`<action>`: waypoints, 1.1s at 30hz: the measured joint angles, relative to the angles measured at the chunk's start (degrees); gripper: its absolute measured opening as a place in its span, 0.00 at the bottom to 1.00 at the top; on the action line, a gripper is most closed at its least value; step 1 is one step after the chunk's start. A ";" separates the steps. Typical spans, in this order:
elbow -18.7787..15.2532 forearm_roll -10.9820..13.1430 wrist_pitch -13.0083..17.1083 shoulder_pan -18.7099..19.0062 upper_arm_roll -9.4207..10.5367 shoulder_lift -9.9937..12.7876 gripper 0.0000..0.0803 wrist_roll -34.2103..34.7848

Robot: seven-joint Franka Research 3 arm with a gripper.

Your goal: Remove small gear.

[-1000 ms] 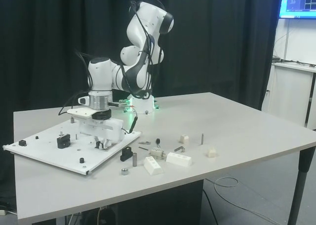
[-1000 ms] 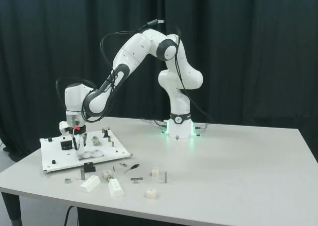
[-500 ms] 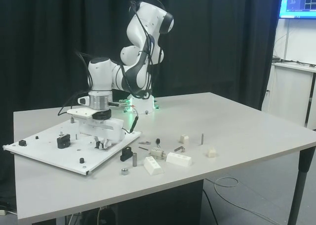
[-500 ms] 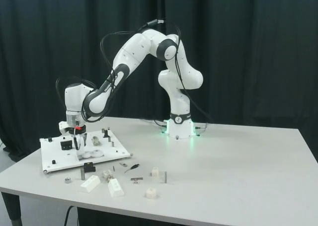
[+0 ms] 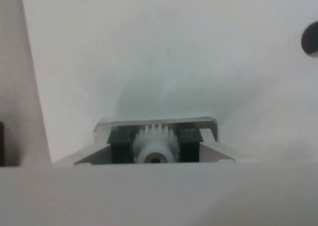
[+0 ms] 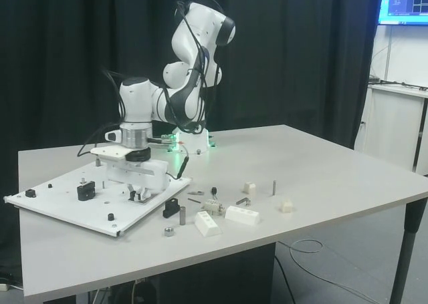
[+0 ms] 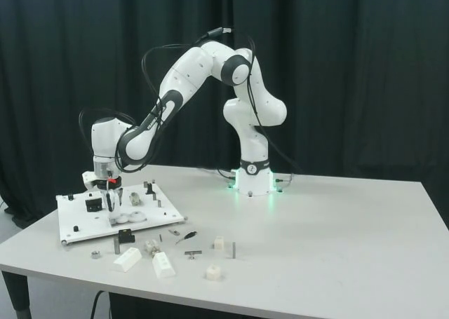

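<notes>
Small gear (image 5: 156, 142): your gripper (image 5: 156, 145) has its black pads clamped on it over the white board (image 6: 63, 204), so it can lift free.

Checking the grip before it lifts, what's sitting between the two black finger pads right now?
The small white gear sits between the gripper's black pads, which flank it closely, over the white board; the wrist view shows this.

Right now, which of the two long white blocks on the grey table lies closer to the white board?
The long white block nearer the table's front edge; the other long white block lies farther from the white board.
</notes>
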 joint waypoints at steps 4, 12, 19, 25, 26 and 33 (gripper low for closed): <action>0.00 -0.02 0.00 0.00 0.00 -0.01 0.24 1.92; -0.01 -0.15 0.00 0.03 -0.02 -0.04 0.24 -0.05; -0.06 -0.05 -0.01 0.02 -0.06 -0.10 0.24 2.74; -0.06 -0.14 -0.02 0.06 -0.06 -0.11 0.24 -0.06; -0.06 -0.13 -0.03 0.06 -0.06 -0.11 0.24 -0.68; -0.08 0.17 -0.06 0.00 -0.08 -0.14 0.24 1.70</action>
